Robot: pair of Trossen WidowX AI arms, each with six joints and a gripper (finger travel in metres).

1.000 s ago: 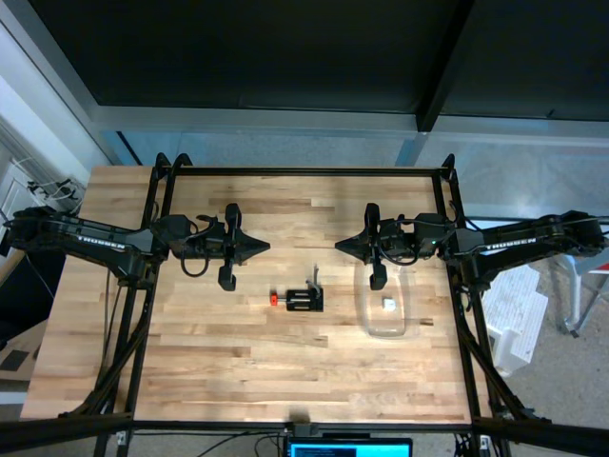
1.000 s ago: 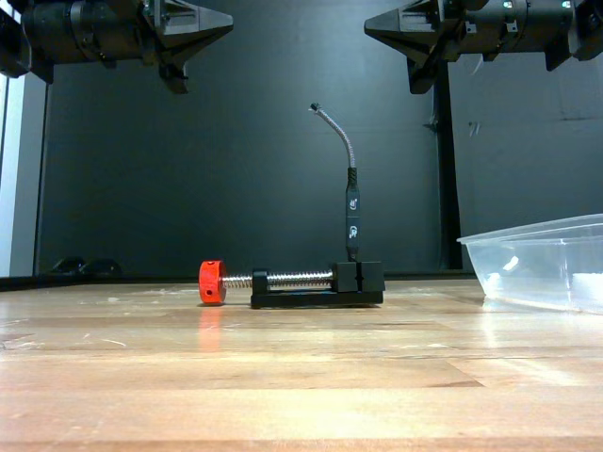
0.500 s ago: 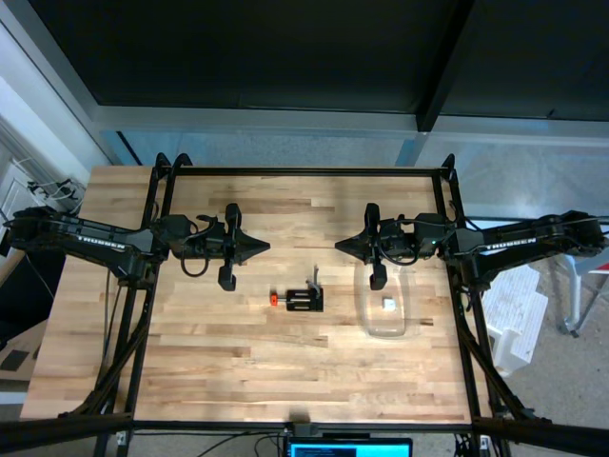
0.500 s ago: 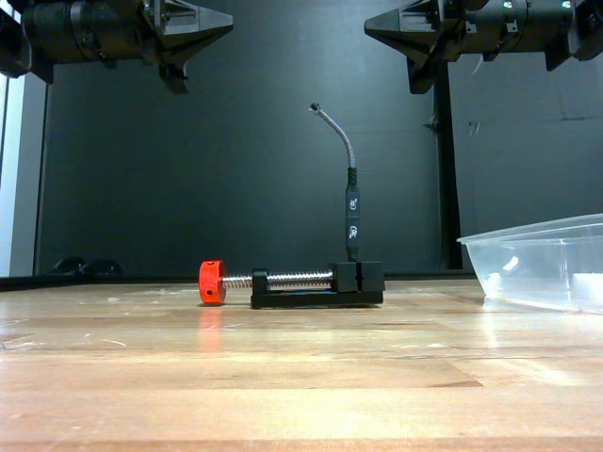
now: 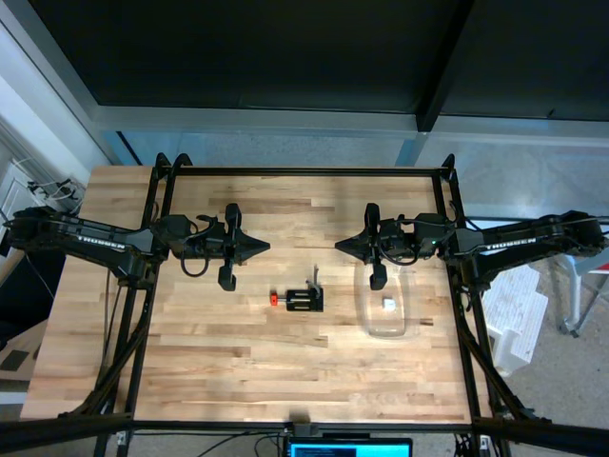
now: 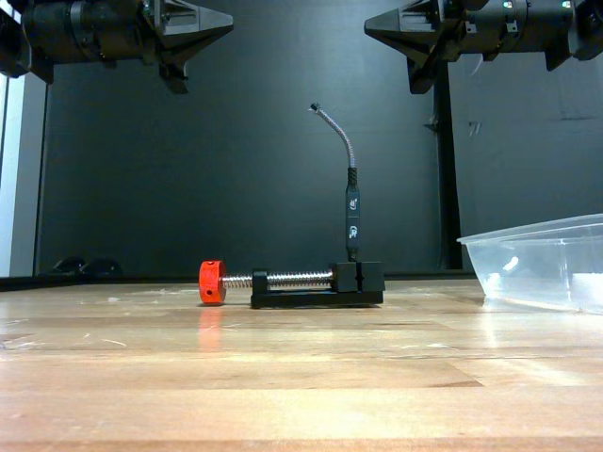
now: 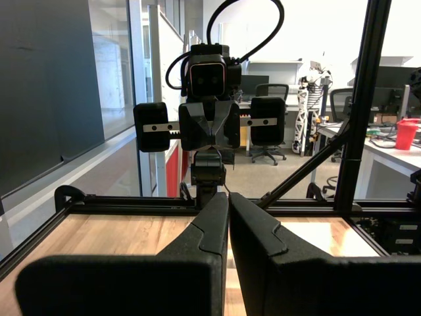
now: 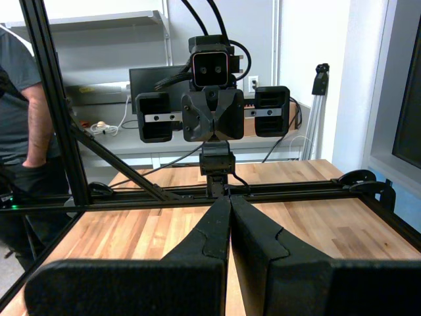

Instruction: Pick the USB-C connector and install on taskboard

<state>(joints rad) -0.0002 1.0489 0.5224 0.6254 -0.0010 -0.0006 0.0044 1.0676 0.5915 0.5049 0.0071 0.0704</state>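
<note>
ok so quick status on this one; both arms are up high and nowhere near the work. The left end effector [image 5: 265, 247] hangs over the left-middle of the table [image 5: 238, 381], fingers pressed together with nothing between them; the right end effector [image 5: 338, 246] mirrors it from the right side, just left of the clear tray [image 5: 386, 333], fingers also together and holding nothing; the two tips point at each other, well apart.

The taskboard [image 6: 316, 285] sits mid-table between them, a bit nearer than both, with its orange knob [image 6: 212, 282] at the left end. The USB-C connector [image 6: 352, 221] looks to be standing upright in the right end of that block, its braided tail curving up and left; from the low view its base touches the block, though I can't tell how deep it's seated.

The only thing I can see in the tray is a small white square piece [image 5: 388, 304].

My read: pick and install both look done, or near enough; what's left is maybe checking it's pushed fully home.
</note>
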